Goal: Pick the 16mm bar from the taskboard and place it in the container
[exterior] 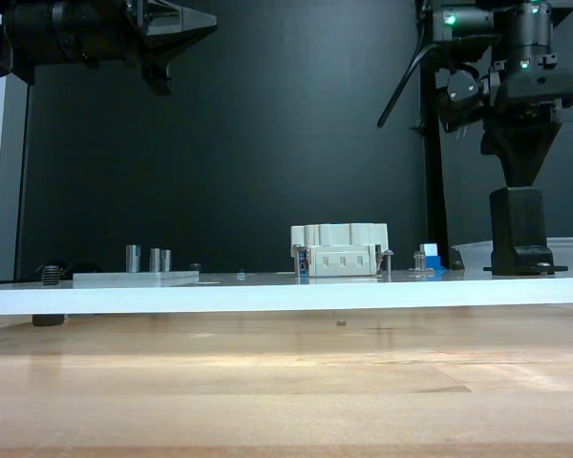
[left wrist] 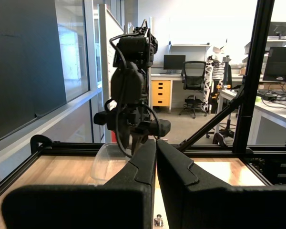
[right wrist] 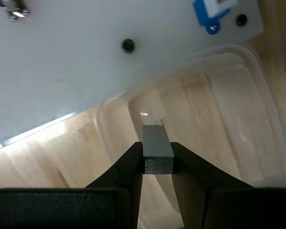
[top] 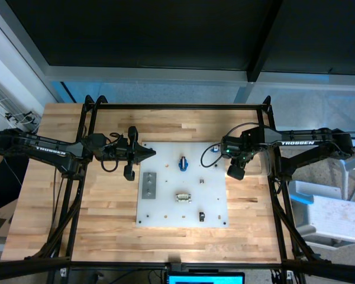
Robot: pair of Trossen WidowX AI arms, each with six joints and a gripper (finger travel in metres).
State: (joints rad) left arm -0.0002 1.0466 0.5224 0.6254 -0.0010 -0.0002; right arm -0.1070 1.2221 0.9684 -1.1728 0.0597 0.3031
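The taskboard (top: 165, 207) is a white square on the wooden table. A grey metal bar (right wrist: 157, 145) is clamped between the fingers of my right gripper (right wrist: 157, 162). It hangs over the clear container (right wrist: 219, 112), just past the board's right edge. In the low view the right gripper (exterior: 520, 243) points straight down, its tips at about rim height in front of the container (exterior: 568, 250). In the high view the right gripper (top: 235, 171) is beside the board's right side. My left gripper (top: 147, 154) is shut on nothing, level above the board's far left corner.
On the board are a grey metal block (top: 149, 184) with short pegs (exterior: 148, 258), a blue knob (top: 183, 163), a pale connector (exterior: 339, 251) and a small black part (top: 202, 215). A black frame (top: 177, 107) rings the table.
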